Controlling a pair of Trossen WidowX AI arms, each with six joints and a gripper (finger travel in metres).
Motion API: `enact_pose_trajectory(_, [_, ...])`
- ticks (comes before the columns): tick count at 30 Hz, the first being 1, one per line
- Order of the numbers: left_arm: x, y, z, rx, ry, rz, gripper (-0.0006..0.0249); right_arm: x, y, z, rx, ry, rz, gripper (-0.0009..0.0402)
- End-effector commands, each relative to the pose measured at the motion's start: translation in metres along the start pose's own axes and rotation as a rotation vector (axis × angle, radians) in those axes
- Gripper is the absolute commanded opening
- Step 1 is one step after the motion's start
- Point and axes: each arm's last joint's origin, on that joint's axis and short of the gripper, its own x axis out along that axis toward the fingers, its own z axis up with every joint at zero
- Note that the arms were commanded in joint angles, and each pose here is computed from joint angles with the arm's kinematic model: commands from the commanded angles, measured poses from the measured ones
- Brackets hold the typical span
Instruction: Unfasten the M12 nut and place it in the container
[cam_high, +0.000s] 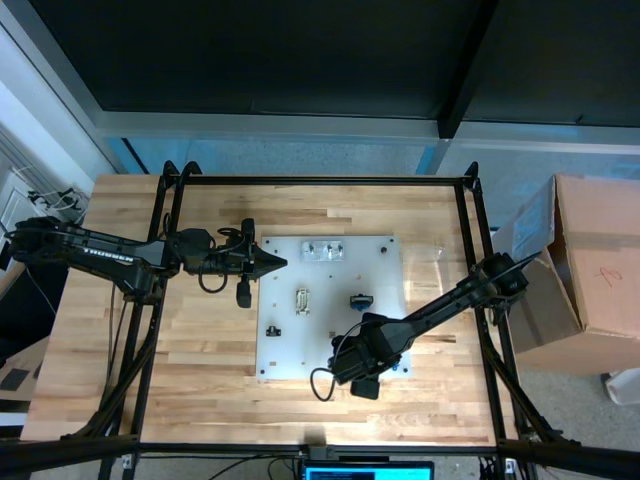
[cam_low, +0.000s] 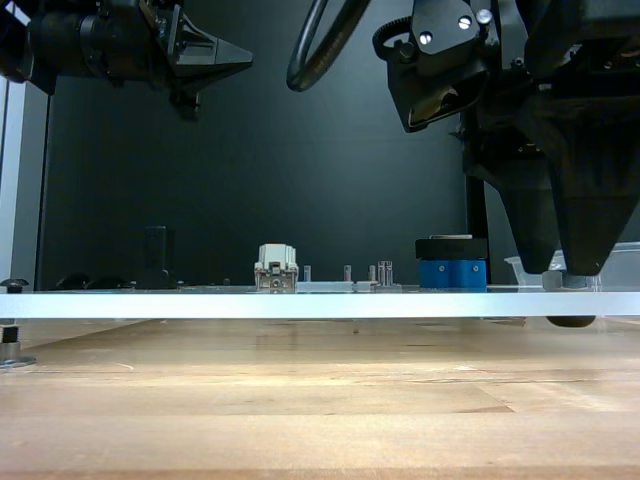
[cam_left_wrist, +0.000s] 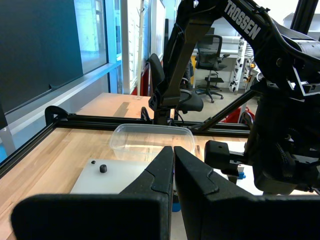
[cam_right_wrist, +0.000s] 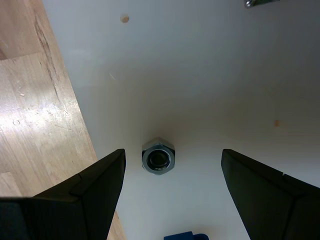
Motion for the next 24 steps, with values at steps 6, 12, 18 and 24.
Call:
enact_pose_trajectory(6, [0.0001,0.0001,0.0001,0.000,0.000,0.000,0.0000,0.0030,-0.0005,-0.0012,-0.007,0.001,-0.001,0.0227])
enact_pose_trajectory(12, [0.0001,0.0000,0.0001,0.000,0.000,0.000,0.0000,0.0066,-0.0008,-0.0020,-0.010,-0.001,0.004,0.0166])
enact_pose_trajectory(18, [0.0001,0.0000,0.0001,0.000,0.000,0.000,0.0000,0.0079,-0.0009,-0.0024,-0.024,-0.002,0.005,0.0111])
enact_pose_trajectory(24, [0.0001,0.0000,0.0001,0.000,0.000,0.000,0.0000,0.0078,-0.0009,-0.0023,-0.049,-0.003,0.006,0.0049])
